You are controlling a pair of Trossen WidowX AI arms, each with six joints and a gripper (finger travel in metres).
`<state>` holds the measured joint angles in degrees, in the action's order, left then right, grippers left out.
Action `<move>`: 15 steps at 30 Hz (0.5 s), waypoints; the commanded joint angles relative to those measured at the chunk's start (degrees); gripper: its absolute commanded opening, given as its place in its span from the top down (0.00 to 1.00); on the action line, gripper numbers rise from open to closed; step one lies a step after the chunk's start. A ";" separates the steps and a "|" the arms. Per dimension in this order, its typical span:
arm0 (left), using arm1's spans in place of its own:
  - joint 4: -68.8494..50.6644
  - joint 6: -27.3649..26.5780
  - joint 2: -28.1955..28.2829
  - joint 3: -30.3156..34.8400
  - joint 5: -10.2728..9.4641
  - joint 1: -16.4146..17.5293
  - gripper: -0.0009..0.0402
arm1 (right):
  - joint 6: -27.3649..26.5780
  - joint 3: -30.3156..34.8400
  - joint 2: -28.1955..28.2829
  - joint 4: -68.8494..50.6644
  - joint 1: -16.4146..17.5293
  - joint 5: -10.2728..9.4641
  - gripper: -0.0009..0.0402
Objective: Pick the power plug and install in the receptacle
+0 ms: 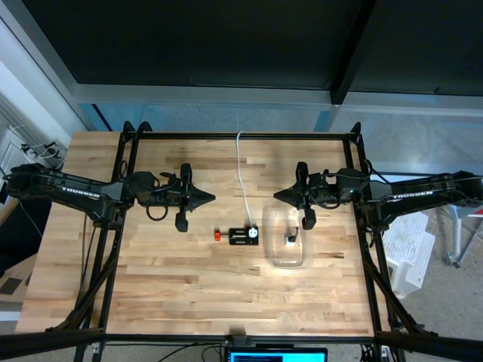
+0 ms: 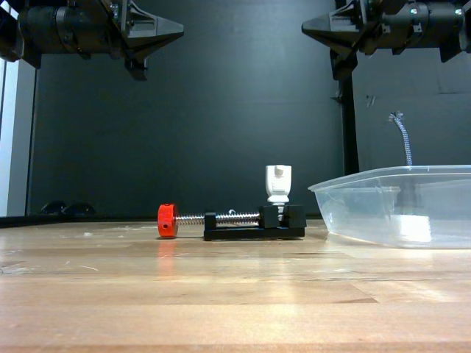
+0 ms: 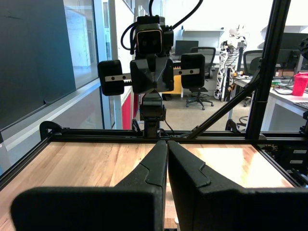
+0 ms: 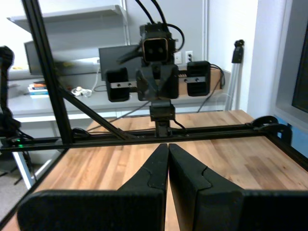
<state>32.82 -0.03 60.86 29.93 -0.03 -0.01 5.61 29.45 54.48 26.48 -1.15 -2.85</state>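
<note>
1. High view: the receptacle (image 1: 243,235) sits on the surface (image 1: 166,279). Its red knob (image 1: 217,235) is on the end toward the left arm, and a white cable (image 1: 243,181) runs away from it to the far edge. A clear tray (image 1: 287,265) lies just beside the receptacle on the right arm's side, and the power plug (image 1: 290,240) rests inside it as a small dark shape. The left gripper (image 1: 207,198) and right gripper (image 1: 279,196) hover beyond the receptacle, one to each side, with their tips facing each other.
2. Low view: both grippers hang well above the receptacle (image 2: 254,220), neither near it. The plug cannot be made out through the tray (image 2: 368,213) wall.
3. Left wrist view: the left gripper (image 3: 167,147) has its jaws together and holds nothing.
4. Right wrist view: the right gripper (image 4: 168,149) likewise has its jaws together and empty.
5. Judged from this, nothing is done. The pick from the tray, the carry and the insertion all remain.
</note>
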 commanded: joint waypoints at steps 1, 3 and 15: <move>0.02 0.02 0.00 0.02 0.00 0.00 0.98 | 0.55 0.07 -1.53 -1.51 0.11 0.31 0.98; 0.00 0.02 0.00 0.02 0.00 0.02 0.98 | 0.57 0.92 -2.99 -5.73 0.15 0.92 0.98; 0.02 0.02 0.00 0.02 0.00 0.00 0.98 | 0.13 14.73 -4.50 -42.71 2.82 3.63 0.98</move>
<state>32.82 -0.03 60.86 29.95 -0.03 -0.01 5.69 42.92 49.89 -12.14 1.10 0.16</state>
